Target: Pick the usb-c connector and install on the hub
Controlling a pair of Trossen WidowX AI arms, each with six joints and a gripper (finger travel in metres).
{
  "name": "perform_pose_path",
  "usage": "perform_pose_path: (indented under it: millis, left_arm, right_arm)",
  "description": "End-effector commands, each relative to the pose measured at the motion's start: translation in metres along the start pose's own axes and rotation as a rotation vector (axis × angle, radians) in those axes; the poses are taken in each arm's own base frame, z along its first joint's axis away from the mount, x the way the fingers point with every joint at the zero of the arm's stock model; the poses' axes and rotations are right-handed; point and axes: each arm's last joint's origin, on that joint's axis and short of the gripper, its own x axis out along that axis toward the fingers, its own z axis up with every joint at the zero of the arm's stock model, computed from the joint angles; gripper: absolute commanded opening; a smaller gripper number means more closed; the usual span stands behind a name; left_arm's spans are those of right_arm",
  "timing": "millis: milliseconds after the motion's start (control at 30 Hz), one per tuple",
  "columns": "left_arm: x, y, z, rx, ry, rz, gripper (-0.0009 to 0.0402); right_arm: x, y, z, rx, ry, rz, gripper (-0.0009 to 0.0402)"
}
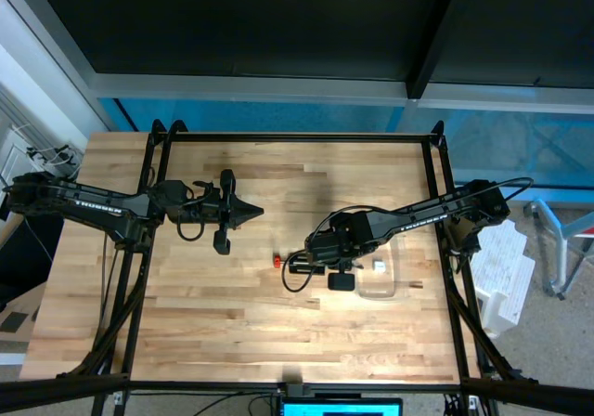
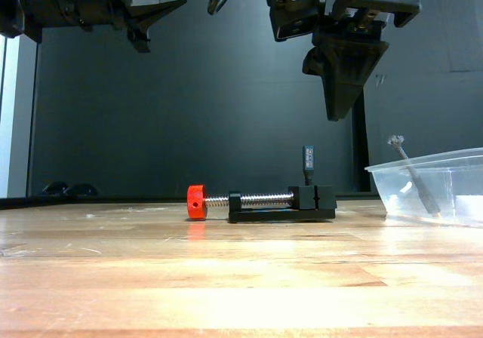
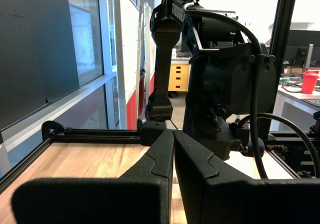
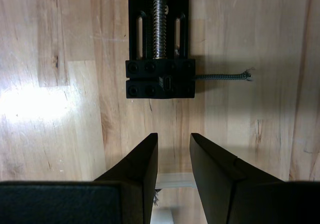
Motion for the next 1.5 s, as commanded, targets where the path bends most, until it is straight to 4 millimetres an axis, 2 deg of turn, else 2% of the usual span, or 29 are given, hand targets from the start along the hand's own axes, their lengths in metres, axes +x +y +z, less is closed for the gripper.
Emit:
perform_pose_path:
  millis: [33,1200,1500]
  left_arm:
    - [0.0,0.0,0.0,0.0,-0.001,0.0,0.0]
    - [0.0,0.0,0.0,0.0,-0.001,0.0,0.0]
    - [0.0,0.0,0.0,0.0,-0.001,0.0,0.0]
  right_arm:
    - [-0.002,0.0,-0.001,-0.001,-0.005,0.002,0.0088]
    - [-0.006,0.0,-0.002,-0.018,-0.016,0.004,0.0094]
    - [-0.014,-0.003,-0.017,-0.021,-0.028,0.009,0.0094]
